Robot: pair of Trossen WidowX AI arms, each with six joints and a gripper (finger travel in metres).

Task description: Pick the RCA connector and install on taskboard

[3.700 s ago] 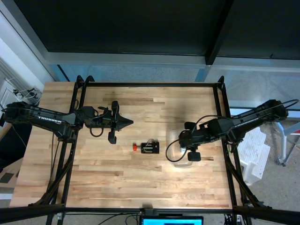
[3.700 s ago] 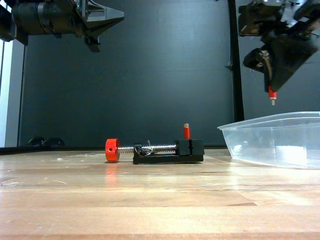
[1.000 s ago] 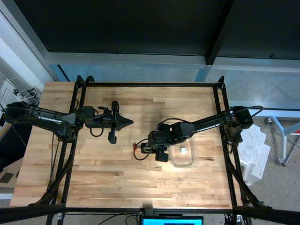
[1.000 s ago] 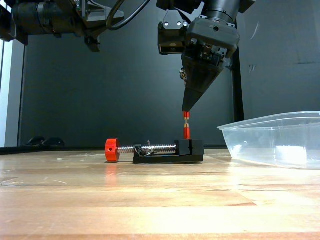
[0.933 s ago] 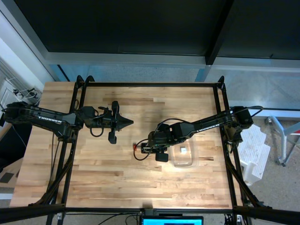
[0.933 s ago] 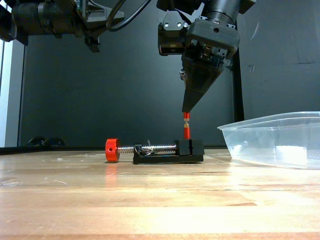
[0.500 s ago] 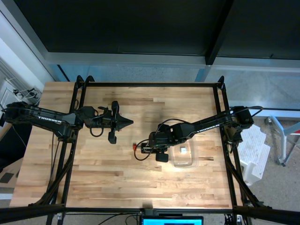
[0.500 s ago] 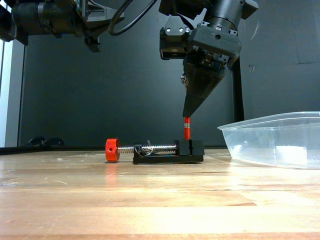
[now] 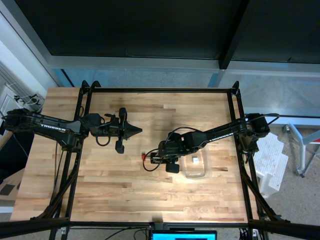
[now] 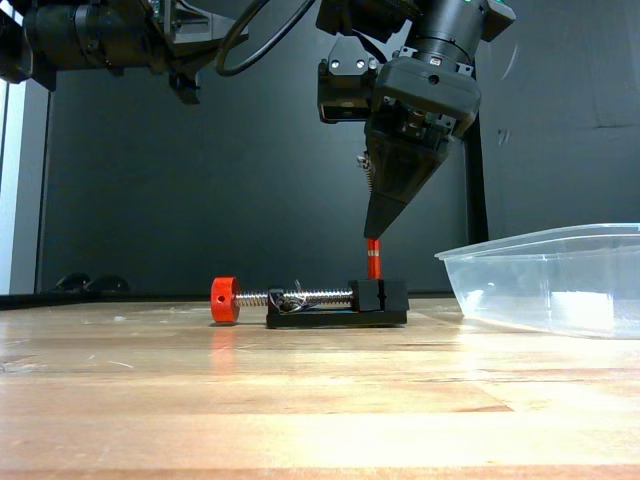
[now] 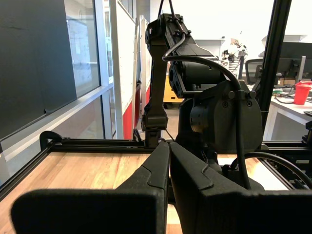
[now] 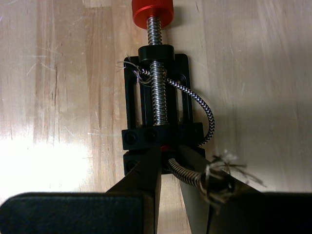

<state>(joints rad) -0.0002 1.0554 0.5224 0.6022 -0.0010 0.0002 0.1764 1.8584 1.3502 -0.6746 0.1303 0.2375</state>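
Note:
The taskboard (image 10: 335,305) is a small black block with a red knob (image 10: 225,300) and a silvery screw, lying mid-table (image 9: 152,158). My right gripper (image 10: 372,236) points straight down over its right end, shut on the RCA connector (image 10: 373,257), a tiny red piece with a pale band. The connector stands upright on the block. In the right wrist view the fingers (image 12: 146,168) close around a red spot, the connector (image 12: 165,147), at the taskboard's (image 12: 156,102) end block. My left gripper (image 9: 139,130) hangs shut, high at the left (image 10: 243,38), away from the board (image 11: 169,146).
A clear oblong plastic tray (image 10: 540,280) stands just right of the taskboard (image 9: 201,173), with a small white piece (image 9: 196,160) inside. A braided wire (image 12: 202,109) loops beside the board's screw. Black frame rails run along the table's edges.
The right arm came from over the tray to the taskboard. In the last second its gripper sank a little, closing the gap between the connector and the board's red post. The left arm stayed still.

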